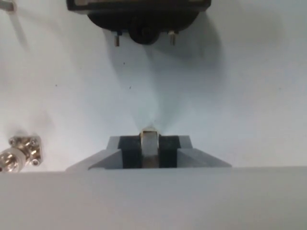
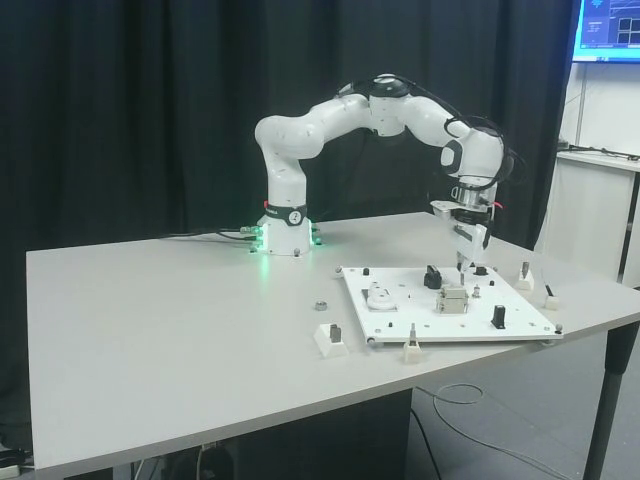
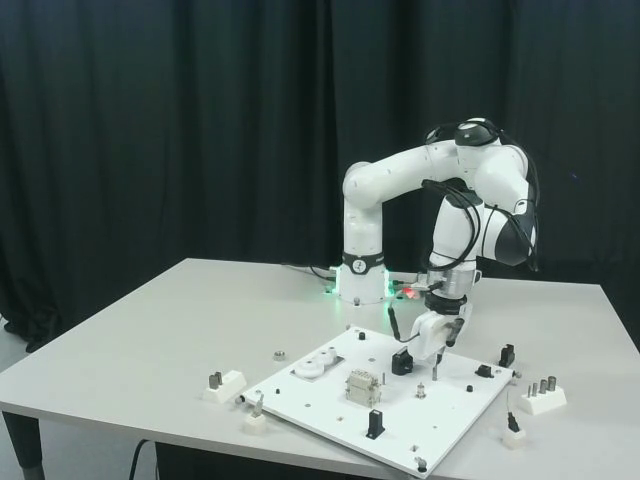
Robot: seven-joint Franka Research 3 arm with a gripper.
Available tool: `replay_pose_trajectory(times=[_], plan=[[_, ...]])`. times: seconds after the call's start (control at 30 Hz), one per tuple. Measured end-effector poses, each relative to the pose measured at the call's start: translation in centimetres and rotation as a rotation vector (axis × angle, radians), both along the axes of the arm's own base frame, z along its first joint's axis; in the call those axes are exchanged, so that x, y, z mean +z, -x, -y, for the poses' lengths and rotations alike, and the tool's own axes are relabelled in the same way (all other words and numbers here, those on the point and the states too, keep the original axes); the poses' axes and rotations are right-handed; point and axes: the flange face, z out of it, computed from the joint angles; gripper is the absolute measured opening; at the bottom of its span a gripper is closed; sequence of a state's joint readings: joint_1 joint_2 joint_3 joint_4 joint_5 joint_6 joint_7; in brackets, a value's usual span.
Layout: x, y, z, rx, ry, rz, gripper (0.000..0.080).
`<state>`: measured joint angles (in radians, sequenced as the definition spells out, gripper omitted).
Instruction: Insert square peg 2.
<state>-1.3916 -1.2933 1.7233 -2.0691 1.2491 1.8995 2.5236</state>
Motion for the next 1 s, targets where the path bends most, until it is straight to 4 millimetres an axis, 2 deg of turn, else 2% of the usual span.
replay_pose_trajectory(times=[0.63,1.0], plan=[[0.04,0.01,-0.15,0.085,0.003,-0.006,0.0072],[0.04,0.02,-0.13,0.065,0.003,-0.002,0.0072]])
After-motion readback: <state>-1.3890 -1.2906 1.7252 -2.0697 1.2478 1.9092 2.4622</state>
